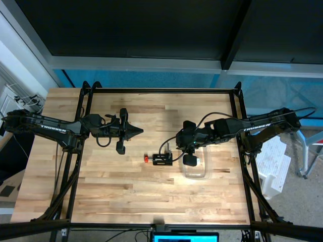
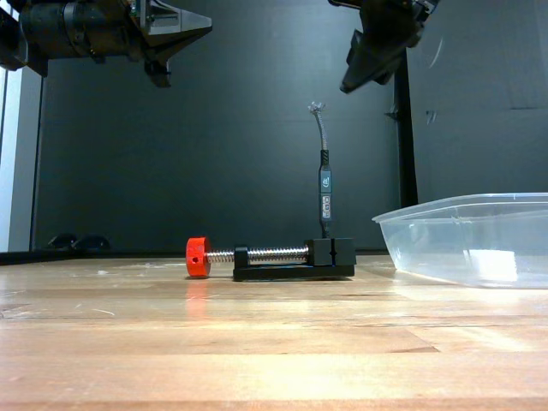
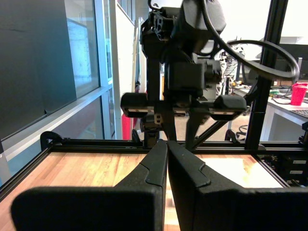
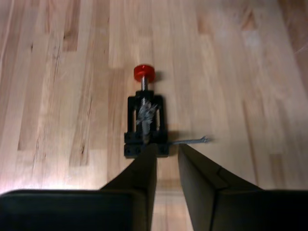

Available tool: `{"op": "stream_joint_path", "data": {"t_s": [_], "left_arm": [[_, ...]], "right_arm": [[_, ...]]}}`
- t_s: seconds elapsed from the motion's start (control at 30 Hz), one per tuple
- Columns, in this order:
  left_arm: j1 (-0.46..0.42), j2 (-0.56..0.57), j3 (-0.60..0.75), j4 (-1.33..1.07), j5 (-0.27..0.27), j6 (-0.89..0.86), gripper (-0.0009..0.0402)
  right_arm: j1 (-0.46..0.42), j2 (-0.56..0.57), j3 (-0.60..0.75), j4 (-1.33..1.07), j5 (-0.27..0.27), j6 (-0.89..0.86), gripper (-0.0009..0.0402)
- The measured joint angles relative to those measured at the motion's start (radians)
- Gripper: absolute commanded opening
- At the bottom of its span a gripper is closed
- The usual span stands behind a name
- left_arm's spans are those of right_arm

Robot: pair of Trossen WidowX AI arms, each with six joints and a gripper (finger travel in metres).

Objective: Pick the usb-c connector and install on the hub

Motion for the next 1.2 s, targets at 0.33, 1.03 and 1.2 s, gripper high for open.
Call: {"op": "stream_joint_path", "data": {"t_s": [0.33, 1.03, 1.2], "left_arm": [[0.000, 0.000, 0.000, 0.000, 0.000, 0.000, 0.0000], [0.000, 0.000, 0.000, 0.000, 0.000, 0.000, 0.0000], [0.000, 0.000, 0.000, 0.000, 0.000, 0.000, 0.0000]], "right_arm": [[-0.062, -0.184, -0.224, 0.386, -0.032, -0.068, 0.0000], [-0.124, -0.540, -0.698, 1.035, -0.044, -0.127, 0.0000], [-0.125, -0.554, -0.741, 1.061, -0.060, -0.113, 0.0000]]}}
